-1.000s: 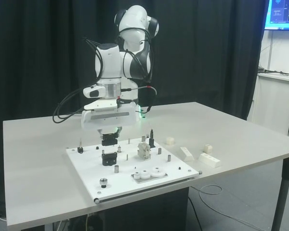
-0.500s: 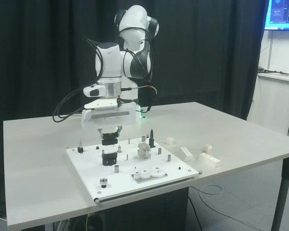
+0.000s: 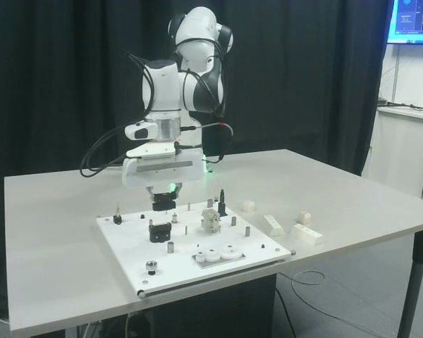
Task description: Place D-SUB.
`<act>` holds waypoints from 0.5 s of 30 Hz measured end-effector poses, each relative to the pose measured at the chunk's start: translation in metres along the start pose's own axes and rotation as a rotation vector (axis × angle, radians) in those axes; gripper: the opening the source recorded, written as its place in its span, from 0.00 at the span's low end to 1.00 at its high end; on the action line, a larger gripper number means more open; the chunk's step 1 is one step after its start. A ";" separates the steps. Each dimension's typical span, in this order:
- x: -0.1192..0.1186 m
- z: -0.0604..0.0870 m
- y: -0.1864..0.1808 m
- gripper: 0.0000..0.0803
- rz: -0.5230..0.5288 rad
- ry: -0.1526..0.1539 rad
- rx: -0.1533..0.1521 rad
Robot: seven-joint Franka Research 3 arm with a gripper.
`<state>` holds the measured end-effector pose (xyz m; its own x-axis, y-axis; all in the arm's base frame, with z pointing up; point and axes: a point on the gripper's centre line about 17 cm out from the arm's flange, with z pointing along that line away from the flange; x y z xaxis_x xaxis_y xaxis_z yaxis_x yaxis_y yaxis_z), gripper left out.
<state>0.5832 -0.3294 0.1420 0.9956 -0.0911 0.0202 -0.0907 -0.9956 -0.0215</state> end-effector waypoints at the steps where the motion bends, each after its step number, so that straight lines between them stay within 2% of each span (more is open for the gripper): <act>1: 0.001 -0.001 -0.003 0.48 -0.003 0.000 0.004; 4: 0.004 -0.004 -0.015 0.48 -0.012 0.000 0.019; 10: 0.013 -0.010 -0.055 0.48 -0.037 0.000 0.068; 15: 0.020 -0.011 -0.099 0.48 -0.055 -0.014 0.100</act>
<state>0.6121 -0.2333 0.1559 0.9993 -0.0352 0.0106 -0.0336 -0.9921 -0.1206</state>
